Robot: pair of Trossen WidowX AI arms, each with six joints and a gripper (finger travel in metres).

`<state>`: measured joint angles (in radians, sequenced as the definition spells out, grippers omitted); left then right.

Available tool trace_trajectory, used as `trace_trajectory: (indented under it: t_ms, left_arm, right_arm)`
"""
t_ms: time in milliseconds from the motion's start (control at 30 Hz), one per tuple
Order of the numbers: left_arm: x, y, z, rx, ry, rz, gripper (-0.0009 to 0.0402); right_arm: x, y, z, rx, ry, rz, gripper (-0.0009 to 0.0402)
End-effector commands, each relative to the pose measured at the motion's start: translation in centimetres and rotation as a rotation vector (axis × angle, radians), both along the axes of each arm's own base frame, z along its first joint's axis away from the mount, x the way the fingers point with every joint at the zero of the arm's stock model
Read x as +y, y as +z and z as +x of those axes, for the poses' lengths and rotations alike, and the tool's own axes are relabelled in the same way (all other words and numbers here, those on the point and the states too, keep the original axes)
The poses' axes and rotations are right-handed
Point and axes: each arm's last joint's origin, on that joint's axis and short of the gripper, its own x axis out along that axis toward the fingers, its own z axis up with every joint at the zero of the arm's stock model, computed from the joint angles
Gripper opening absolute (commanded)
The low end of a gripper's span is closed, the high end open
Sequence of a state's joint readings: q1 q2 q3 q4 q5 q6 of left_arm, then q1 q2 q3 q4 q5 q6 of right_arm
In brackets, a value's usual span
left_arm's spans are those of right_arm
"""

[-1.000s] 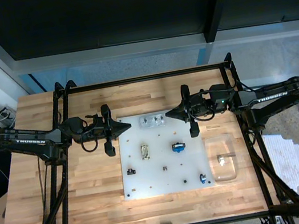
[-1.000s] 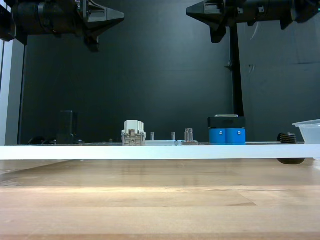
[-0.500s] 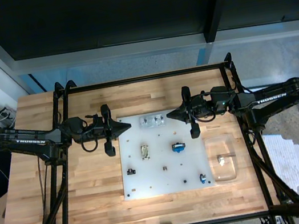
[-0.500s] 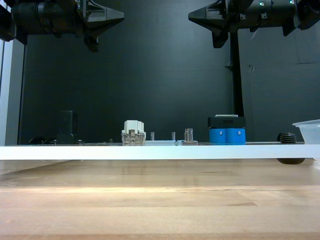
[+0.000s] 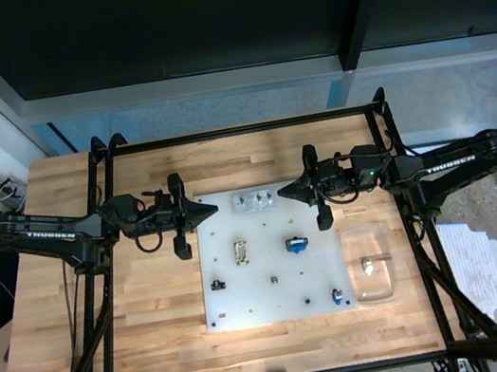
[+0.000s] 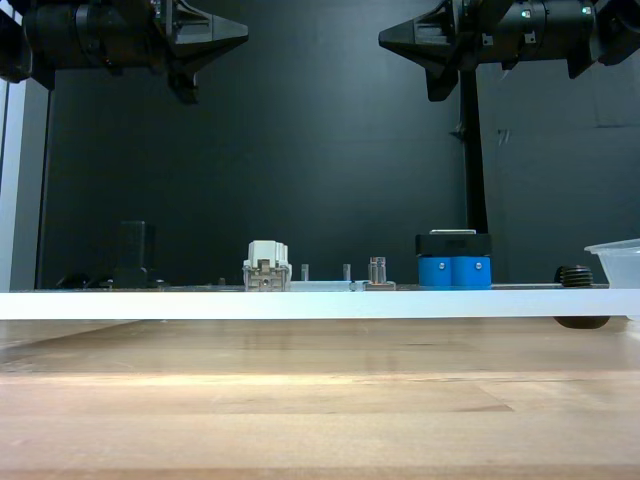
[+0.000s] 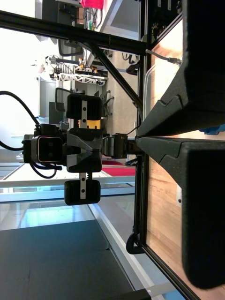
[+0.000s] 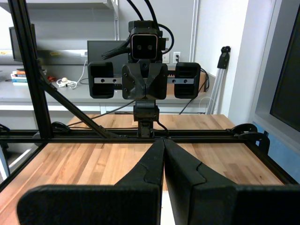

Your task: Pick the RJ45 connector and install on taskboard

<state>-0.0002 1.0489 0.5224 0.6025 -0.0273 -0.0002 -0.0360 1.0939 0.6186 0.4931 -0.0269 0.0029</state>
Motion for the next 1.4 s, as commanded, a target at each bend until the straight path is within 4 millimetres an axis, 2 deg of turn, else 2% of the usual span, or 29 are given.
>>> trace_trajectory:
  t_ms: [33, 1400]
  left_arm:
    - [0.01, 0.01, 0.0, 0.0, 0.0, 0.0, 0.0]
    - [0.01, 0.01, 0.0, 0.0, 0.0, 0.0, 0.0]
  right_arm:
    - [-0.15, 0.01, 0.02, 0.001, -0.006, 0.0, 0.0]
    - [-0.4, 0.12, 0.02, -0.002, -0.016, 0.008, 0.0]
